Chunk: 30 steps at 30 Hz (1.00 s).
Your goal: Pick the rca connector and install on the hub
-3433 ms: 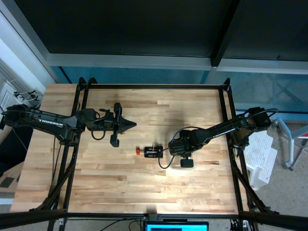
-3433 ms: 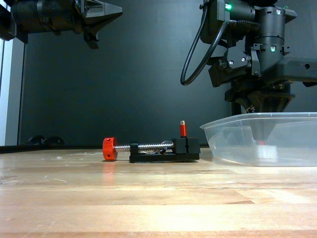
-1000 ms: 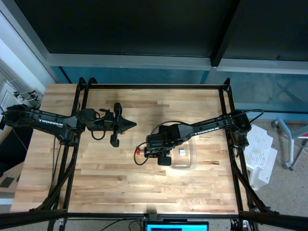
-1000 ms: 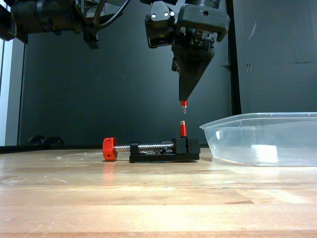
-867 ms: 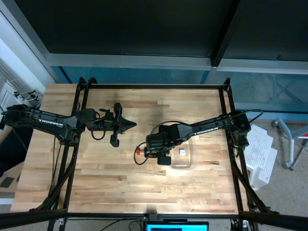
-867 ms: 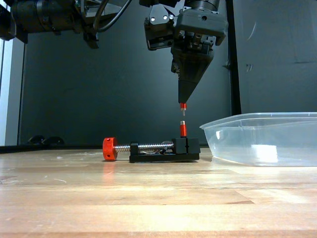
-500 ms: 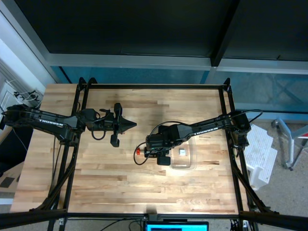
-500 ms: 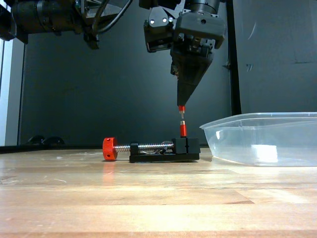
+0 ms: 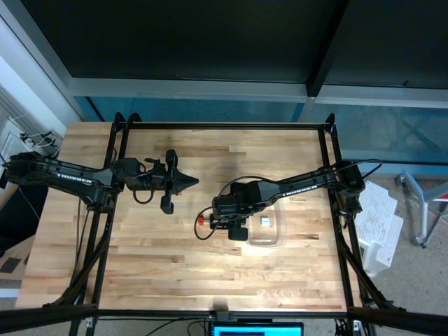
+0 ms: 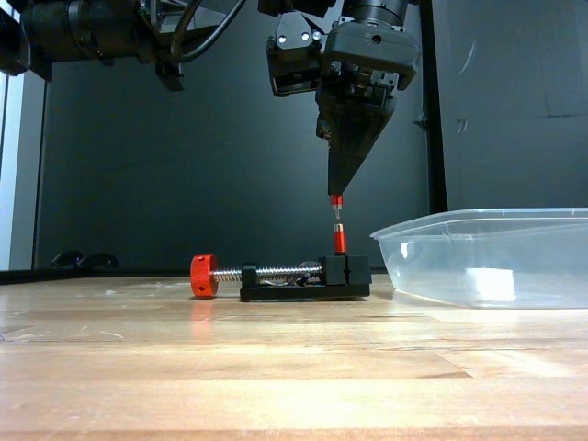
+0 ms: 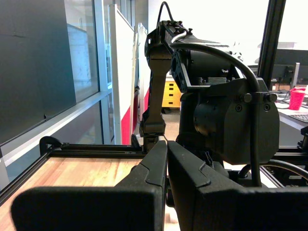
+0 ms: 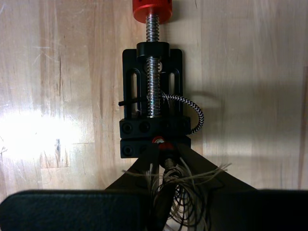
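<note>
At the bench (image 9: 175,269) centre, right end effector (image 10: 336,190) pinches the tiny silvery rca connector (image 10: 337,208) plumb over the black rectangular hub (image 10: 305,275) for insertion; left end effector (image 9: 192,182) hangs closed, empty, toward the left edge.

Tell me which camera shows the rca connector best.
Low view: the rca connector hangs side-on from the right tool, directly above the post on the hub. The right wrist view shows at most a red speck at that tool's tip; the high view hides it under the right tool. The left wrist view misses it; the left tool is parked aloft, shut.
</note>
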Tool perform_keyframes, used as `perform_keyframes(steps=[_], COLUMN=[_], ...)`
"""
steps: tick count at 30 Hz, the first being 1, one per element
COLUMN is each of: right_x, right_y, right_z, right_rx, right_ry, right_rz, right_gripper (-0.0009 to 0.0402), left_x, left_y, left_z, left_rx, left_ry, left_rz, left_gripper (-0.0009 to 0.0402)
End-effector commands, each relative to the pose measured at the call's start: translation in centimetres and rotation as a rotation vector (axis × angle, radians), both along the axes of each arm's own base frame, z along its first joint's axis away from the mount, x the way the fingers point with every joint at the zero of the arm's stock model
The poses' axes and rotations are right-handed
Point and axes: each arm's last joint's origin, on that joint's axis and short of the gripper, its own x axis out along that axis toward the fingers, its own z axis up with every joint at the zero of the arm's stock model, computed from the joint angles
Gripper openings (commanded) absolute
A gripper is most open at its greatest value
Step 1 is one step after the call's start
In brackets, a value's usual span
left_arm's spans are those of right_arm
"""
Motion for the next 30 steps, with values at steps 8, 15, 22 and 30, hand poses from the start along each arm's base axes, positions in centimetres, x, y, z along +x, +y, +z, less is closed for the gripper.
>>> perform_keyframes(steps=[8, 15, 22, 30], right_x=[-0.13, -0.07, -0.08, -0.17], right_y=[0.00, 0.01, 0.06, 0.16], right_z=[-0.84, -0.82, -0.73, -0.54], right_rx=[0.001, 0.003, 0.010, 0.011], right_ry=[0.004, -0.003, -0.005, -0.009], right_rz=[-0.001, -0.001, -0.001, 0.002], right_gripper=[0.0000, 0.0000, 0.0000, 0.0000], left_x=[0.00, 0.00, 0.00, 0.00], left_y=[0.00, 0.00, 0.00, 0.01], left_z=[0.01, 0.01, 0.01, 0.01], left_rx=[0.000, 0.000, 0.000, 0.000], left_ry=[0.000, 0.000, 0.000, 0.000], left_rz=[0.000, 0.000, 0.000, 0.000], left_gripper=[0.0000, 0.0000, 0.0000, 0.0000])
